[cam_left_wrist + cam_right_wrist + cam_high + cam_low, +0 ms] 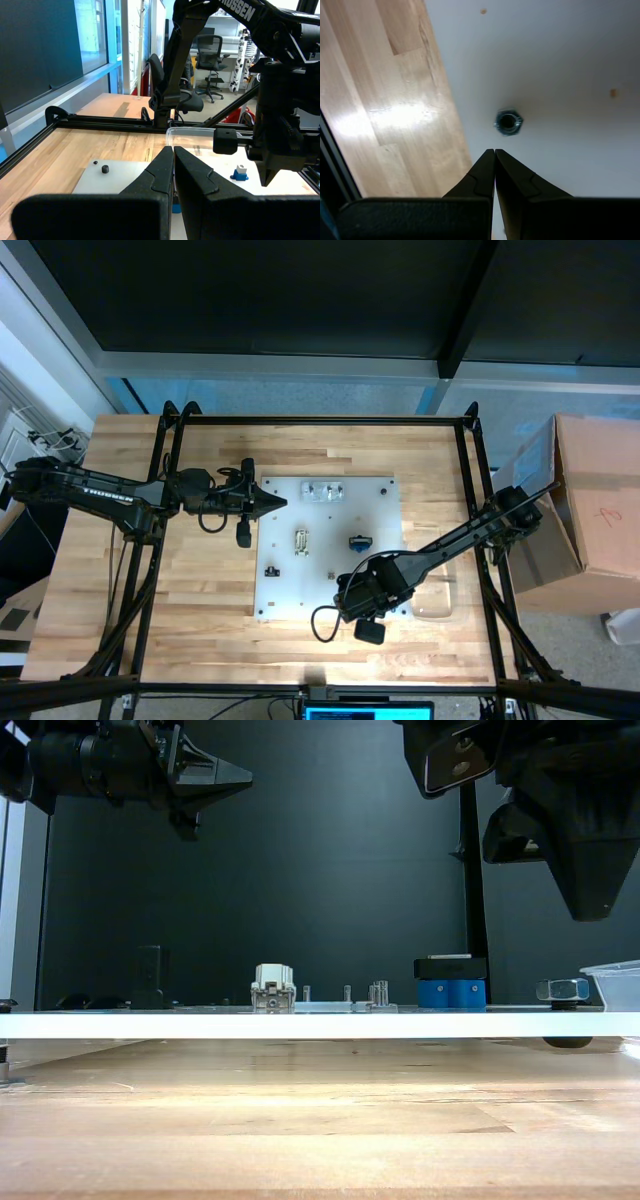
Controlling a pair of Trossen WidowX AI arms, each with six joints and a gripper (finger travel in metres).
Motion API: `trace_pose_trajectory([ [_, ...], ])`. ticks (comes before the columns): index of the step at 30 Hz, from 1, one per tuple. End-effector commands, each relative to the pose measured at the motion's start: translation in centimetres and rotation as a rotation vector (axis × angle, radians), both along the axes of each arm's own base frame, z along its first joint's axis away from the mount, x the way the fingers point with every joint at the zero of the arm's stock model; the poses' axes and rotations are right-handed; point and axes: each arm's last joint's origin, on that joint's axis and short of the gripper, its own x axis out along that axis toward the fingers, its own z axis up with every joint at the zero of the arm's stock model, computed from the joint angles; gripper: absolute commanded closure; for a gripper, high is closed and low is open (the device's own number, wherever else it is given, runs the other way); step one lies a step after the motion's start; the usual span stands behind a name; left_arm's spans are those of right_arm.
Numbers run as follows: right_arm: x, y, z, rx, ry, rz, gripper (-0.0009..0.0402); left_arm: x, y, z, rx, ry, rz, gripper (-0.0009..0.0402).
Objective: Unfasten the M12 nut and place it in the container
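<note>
The silver M12 nut (508, 121) sits on the white board (560, 60), apart from and beyond my right gripper (494, 150), whose fingers are shut on nothing. Its centre shows dark. In the low view the nut (562, 990) rests low near the board's right end on a short dark base, so it looks to be on its stud, with the right gripper (598, 915) hanging above it. The right arm hides the nut from above, where the clear container (440, 600) shows nothing inside. My left gripper (275, 502) is shut and held high over the board's left edge.
On the board stand a blue-and-black block (450, 982), a white connector (273, 990) and small silver posts (379, 992). The clear container's rim (615, 982) stands just right of the nut. A cardboard box (600, 510) sits off the table's right side.
</note>
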Motion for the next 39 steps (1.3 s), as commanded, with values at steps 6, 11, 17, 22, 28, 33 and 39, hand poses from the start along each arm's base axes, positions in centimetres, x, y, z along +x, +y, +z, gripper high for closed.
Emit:
trace_pose_trajectory([
  [6,0.0,0.1,-0.2,0.018,0.019,-0.1,0.0393,0.0,0.0,0.0,0.0,0.0,0.0,0.0393],
  [11,0.2,0.2,-1.2,-0.004,0.033,0.008,0.0393,0.0,0.0,0.0,0.0,0.0,0.0,0.0393],
  [17,0.8,0.6,-2.9,0.001,0.052,0.083,0.0393,0.0,0.0,0.0,0.0,0.0,0.0,0.0393],
  [22,0.9,0.6,-3.2,-0.007,0.043,0.08,0.0393,0.0,0.0,0.0,0.0,0.0,0.0,0.0393],
  [28,0.1,-0.8,-2.1,-0.255,0.031,-0.026,0.0393,0.0,0.0,0.0,0.0,0.0,0.0,0.0393],
  [33,-0.3,-1.0,-1.3,-0.246,0.036,-0.065,0.0393,0.0,0.0,0.0,0.0,0.0,0.0,0.0393],
  [39,-0.1,-0.7,-0.4,-0.156,0.037,-0.204,0.0382,0.0,0.0,0.0,0.0,0.0,0.0,0.0393],
])
